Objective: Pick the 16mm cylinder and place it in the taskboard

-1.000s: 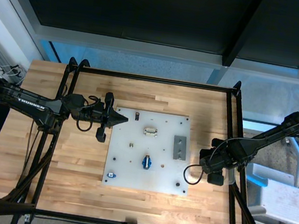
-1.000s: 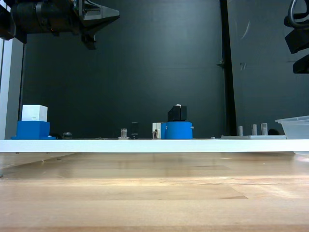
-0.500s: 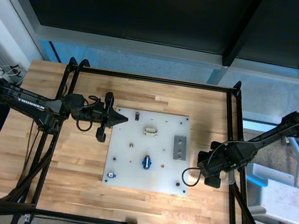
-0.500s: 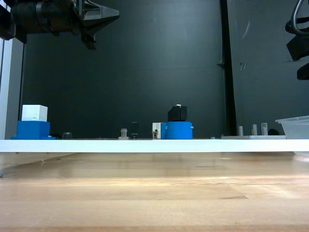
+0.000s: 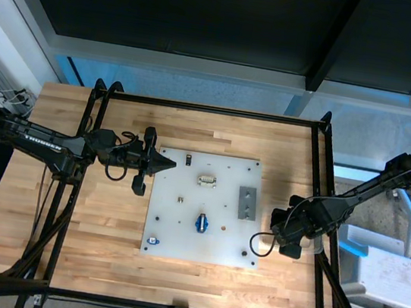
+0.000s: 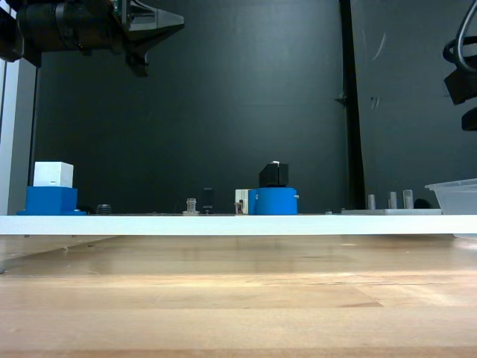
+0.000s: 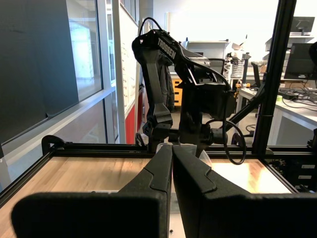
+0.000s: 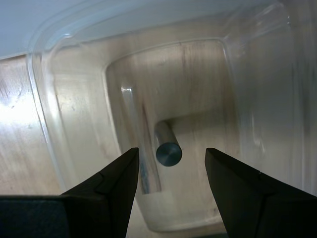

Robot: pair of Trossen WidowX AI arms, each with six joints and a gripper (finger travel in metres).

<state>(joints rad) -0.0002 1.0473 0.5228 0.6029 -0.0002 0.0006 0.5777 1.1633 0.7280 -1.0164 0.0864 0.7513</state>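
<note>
Over clear tray (image 8: 45, 124): right tool (image 8: 171, 152) spread above 16mm cylinder (image 8: 165, 139) | left tool (image 5: 164, 162) closed over wood table (image 5: 104, 224)

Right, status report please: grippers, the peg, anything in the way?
Left gripper shut, parked high at left edge of the board. Right gripper open, poised above the peg. Peg lying in the clear tray, ungripped. Nothing over it.

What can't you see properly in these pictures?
- High view: the cylinder is hidden under the open right gripper, which hangs over the tray.
- Low view: the edge cuts off tray and right gripper.
- High view: holes in the taskboard are too small to tell apart; the shut left gripper hovers at its left edge.
</note>
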